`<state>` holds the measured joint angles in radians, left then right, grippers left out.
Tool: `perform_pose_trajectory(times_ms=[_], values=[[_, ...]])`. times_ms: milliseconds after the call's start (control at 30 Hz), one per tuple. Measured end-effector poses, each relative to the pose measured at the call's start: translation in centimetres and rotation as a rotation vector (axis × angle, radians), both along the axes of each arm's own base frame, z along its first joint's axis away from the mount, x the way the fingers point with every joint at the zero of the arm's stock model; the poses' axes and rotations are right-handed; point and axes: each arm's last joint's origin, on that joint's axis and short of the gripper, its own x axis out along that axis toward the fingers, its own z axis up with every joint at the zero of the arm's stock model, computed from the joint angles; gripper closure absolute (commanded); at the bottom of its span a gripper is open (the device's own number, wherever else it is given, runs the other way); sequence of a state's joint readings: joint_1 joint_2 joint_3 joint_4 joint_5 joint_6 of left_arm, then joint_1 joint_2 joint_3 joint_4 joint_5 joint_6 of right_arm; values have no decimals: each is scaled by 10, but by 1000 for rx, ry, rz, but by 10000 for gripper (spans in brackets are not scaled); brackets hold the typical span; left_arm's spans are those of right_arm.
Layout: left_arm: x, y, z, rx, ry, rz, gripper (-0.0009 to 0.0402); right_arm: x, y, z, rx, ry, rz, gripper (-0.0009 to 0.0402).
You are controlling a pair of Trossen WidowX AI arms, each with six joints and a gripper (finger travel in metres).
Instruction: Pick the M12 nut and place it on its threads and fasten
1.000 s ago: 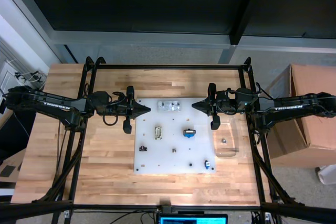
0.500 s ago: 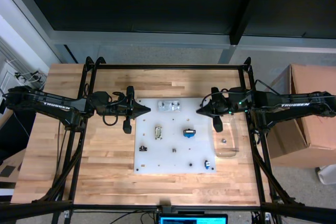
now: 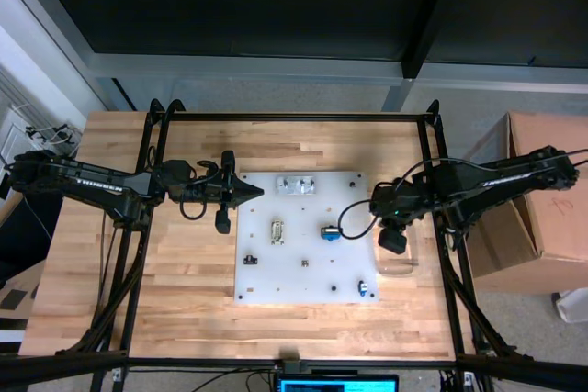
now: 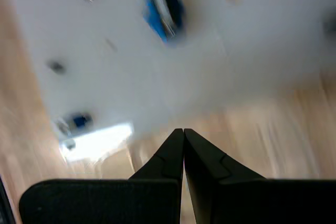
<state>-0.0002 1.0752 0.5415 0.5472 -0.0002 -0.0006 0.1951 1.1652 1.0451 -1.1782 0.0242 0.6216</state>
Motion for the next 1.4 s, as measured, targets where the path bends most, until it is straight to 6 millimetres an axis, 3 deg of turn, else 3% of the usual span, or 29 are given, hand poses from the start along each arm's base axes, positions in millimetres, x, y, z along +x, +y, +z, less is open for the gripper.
perform_pose_trajectory(times_ms=[200, 533, 733, 1067, 1400], values=[[0, 0, 0, 0, 0, 0, 393, -3, 0, -10, -14, 192, -140, 355], [0, 0, 0, 0, 0, 0, 393, -2, 1, -19, -10, 228, -216, 228], [0, 0, 0, 0, 0, 0, 393, -6, 4, -36, 0, 256, -239, 176], [0, 0, 0, 0, 0, 0, 393, -11, 18, -72, 7, 258, -243, 165], [0, 0, 0, 0, 1, 0, 393, -2, 27, -96, 36, 272, -232, 165]])
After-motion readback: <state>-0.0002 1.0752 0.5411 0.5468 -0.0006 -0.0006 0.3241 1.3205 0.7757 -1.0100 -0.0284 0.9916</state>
